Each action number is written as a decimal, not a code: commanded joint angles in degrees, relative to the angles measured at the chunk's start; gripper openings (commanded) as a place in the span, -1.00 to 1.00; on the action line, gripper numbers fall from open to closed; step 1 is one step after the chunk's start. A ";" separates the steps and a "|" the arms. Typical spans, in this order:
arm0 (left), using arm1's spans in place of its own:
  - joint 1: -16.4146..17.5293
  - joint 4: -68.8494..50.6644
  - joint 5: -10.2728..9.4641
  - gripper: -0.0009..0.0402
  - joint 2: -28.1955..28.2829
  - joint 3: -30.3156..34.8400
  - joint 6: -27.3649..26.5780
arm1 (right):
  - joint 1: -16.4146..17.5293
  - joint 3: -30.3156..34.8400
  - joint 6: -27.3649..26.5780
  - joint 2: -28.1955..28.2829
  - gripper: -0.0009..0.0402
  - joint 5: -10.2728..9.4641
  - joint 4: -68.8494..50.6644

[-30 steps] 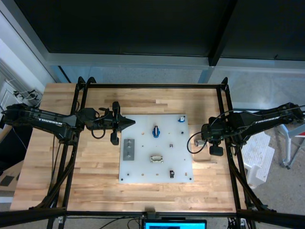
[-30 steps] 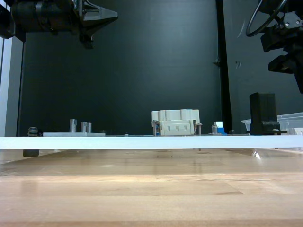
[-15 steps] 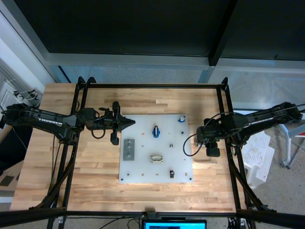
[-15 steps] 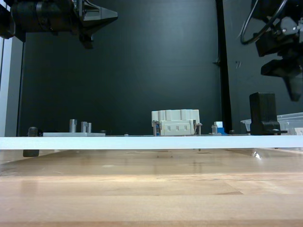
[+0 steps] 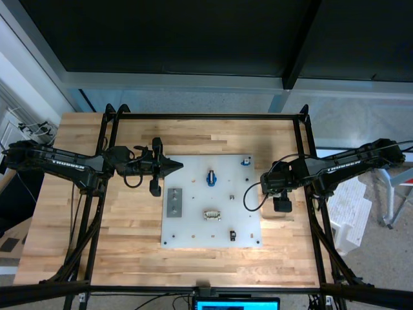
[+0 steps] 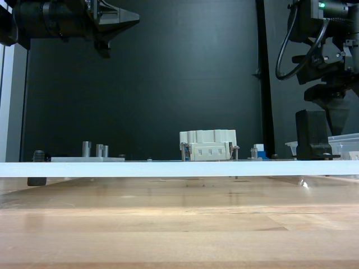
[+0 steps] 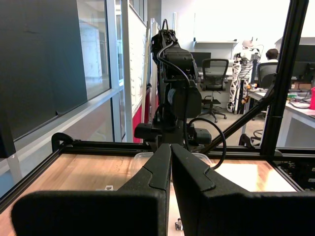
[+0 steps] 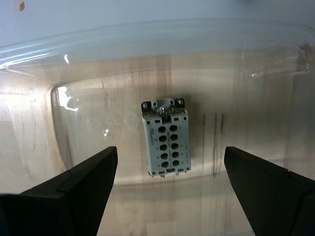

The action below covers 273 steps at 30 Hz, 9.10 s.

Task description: Pick the HAN10E connector and install on the hub

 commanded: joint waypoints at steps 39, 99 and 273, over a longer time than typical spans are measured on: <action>0.02 0.00 0.00 -0.96 0.00 0.00 0.02 | 0.04 -8.94 7.56 4.92 0.30 -0.48 12.57; 0.00 0.00 0.02 -0.96 0.00 0.00 0.00 | 4.37 16.92 3.26 10.56 -0.90 -4.76 -5.60; 0.02 0.00 0.00 -0.96 0.00 0.00 0.00 | 5.81 38.25 1.53 34.07 0.46 -3.52 9.16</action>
